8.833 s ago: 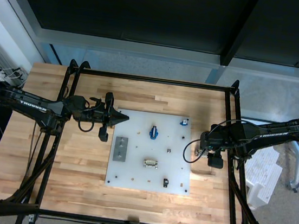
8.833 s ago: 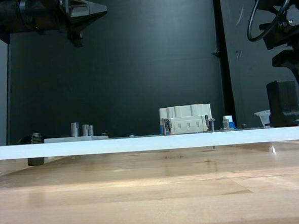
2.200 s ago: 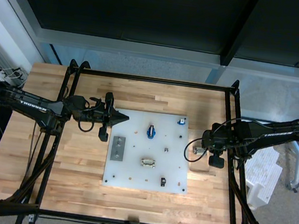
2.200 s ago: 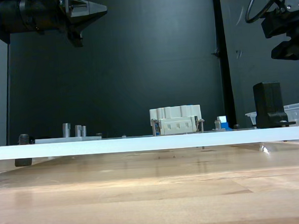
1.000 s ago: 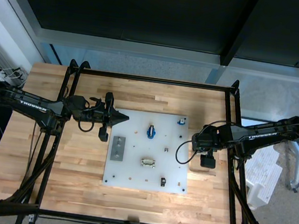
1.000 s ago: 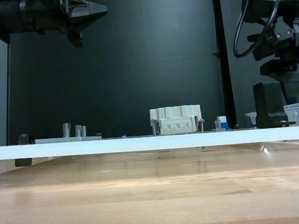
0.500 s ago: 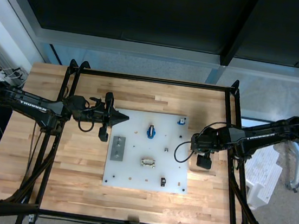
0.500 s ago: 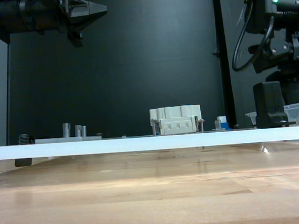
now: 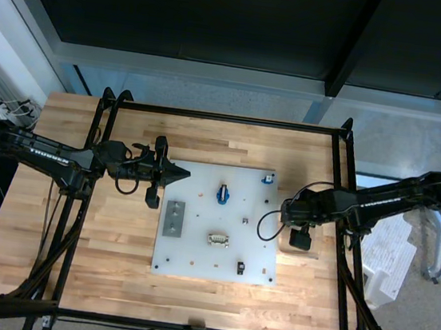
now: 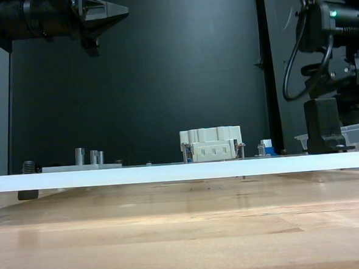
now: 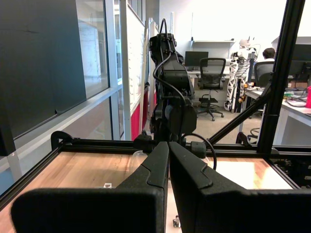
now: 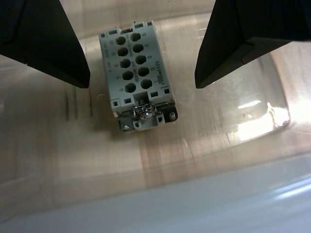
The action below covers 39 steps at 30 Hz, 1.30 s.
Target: Pick the HAN10E connector and install on the hub
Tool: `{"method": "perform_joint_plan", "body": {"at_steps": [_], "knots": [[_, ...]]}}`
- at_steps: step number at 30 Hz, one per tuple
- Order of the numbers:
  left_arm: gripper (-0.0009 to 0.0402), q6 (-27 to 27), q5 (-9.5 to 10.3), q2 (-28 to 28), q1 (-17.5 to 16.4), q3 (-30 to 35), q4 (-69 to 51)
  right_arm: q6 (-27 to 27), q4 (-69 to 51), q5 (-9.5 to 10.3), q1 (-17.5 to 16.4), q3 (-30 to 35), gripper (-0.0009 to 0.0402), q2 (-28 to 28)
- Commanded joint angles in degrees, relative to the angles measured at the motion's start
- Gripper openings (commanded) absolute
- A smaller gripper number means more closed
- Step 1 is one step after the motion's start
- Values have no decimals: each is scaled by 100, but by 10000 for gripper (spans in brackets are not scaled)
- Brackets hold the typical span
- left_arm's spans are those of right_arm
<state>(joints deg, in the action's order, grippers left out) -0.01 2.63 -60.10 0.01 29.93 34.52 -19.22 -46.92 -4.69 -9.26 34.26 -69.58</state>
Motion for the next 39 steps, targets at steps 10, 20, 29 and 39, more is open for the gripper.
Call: {"method": "perform_joint_plan", "body": {"at_steps": [10, 20, 29, 39], "knots": [[0, -2, 0, -2, -2, 2, 0, 17, 72, 22, 0, 9, 231, -140], [0, 0, 0, 0, 0, 2, 0, 17, -11, 24, 0, 39, 168, -103], [0, 0, 0, 0, -2, 2, 0, 15, -13, 28, 0, 39, 86, -101], [0, 0, 0, 0, 0, 2, 0, 17, -267, 26, 0, 310, 14, -85]]}}
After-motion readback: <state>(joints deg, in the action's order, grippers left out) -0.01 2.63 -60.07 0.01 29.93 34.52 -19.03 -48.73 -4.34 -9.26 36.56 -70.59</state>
